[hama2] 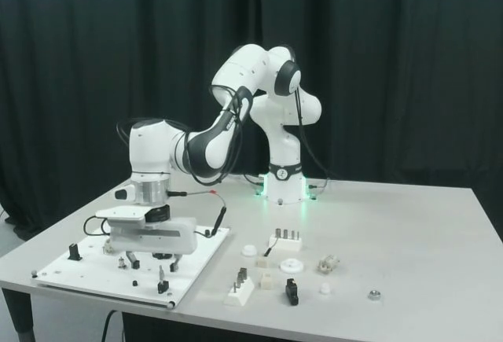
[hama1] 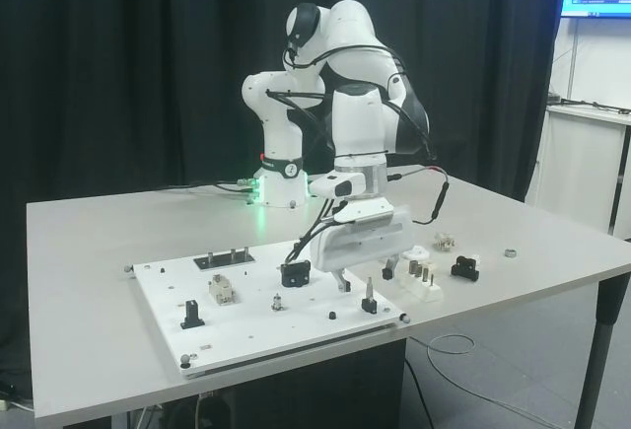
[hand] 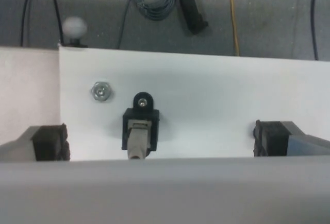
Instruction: Pick D-SUB.
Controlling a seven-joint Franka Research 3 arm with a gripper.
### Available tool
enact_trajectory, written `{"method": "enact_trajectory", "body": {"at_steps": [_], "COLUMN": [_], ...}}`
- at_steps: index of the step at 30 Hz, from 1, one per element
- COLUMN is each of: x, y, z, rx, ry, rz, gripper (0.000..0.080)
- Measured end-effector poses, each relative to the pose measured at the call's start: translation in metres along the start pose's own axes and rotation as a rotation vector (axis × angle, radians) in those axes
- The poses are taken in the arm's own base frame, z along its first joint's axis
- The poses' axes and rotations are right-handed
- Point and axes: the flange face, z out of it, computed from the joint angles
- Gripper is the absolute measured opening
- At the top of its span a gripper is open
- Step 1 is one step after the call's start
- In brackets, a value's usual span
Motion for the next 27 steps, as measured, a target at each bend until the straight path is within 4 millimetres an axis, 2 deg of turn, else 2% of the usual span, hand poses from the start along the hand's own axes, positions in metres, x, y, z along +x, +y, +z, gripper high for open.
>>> {"method": "enact_trajectory", "body": {"at_steps": [14, 27], "x": [0.0, -0.017], "y": [-0.002, -0.022], "z": [-0.013, -0.033], "rx": [-0.019, -0.012], "ry": [-0.017, -0.099], "rz": [-0.043, -0.071], "gripper": [0.08, 0.08]}}
